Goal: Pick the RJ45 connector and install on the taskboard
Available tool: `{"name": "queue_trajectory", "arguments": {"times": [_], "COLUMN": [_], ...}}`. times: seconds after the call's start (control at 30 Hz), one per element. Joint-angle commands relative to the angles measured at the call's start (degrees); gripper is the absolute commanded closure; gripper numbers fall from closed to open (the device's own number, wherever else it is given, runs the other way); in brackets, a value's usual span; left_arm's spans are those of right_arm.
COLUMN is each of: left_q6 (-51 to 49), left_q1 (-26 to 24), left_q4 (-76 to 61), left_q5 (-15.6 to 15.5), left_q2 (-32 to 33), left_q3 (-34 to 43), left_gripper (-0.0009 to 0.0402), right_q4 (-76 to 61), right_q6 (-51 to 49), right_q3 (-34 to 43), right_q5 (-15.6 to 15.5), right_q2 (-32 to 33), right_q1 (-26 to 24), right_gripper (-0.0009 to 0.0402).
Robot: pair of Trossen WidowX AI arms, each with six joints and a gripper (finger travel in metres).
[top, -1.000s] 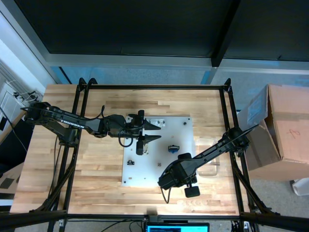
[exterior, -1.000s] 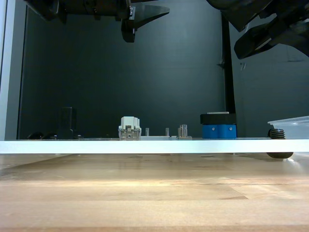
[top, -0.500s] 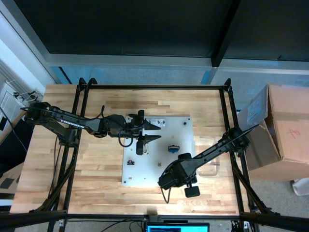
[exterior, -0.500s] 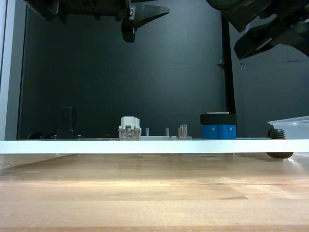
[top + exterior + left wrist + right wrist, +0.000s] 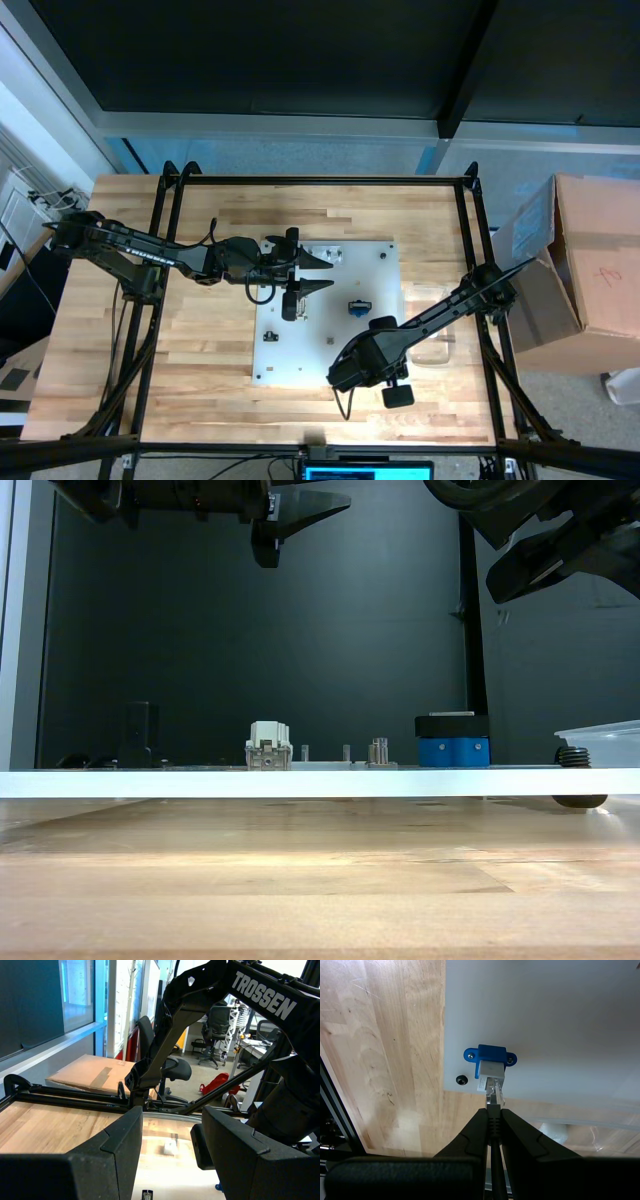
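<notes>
RJ45 connector (image 5: 493, 1091) is pinched in the right gripper (image 5: 492, 1116), fingers narrow on its cable end. The plug points at the blue socket (image 5: 490, 1056) on the white board (image 5: 560, 1020), in the air and clear of its seat. Right gripper sits high over the board's near edge. Left gripper (image 5: 312, 272) is wide open, holding nothing, high over the board's left side.

high view looks down, low view level; both share the taskboard (image 5: 300, 352).
</notes>
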Motion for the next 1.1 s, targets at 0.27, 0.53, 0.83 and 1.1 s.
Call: {"name": "queue_trajectory", "arguments": {"times": [0.27,0.53,0.83,1.1], "left_q6": [0.0,0.0,0.0,0.0], "left_q1": [0.0,0.0,0.0,0.0], "left_q4": [0.0,0.0,0.0,0.0], "left_q5": [0.0,0.0,0.0,0.0], "left_q2": [0.0,0.0,0.0,0.0], "left_q3": [0.0,0.0,0.0,0.0], "left_gripper": [0.0232,0.0232,0.0232,0.0232], "right_q4": [0.9,4.6,7.7,7.5], "right_q6": [0.1,0.0,0.0,0.0], "right_q3": [-0.3,-3.3,-6.6,-6.6], "right_q5": [-0.9,-1.1,-1.1,-1.0], "right_q2": [0.1,0.1,0.0,-1.0], "right_q1": [0.2,0.2,0.1,0.2], "right_gripper": [0.0393,0.0393,0.0393,0.0393]}}
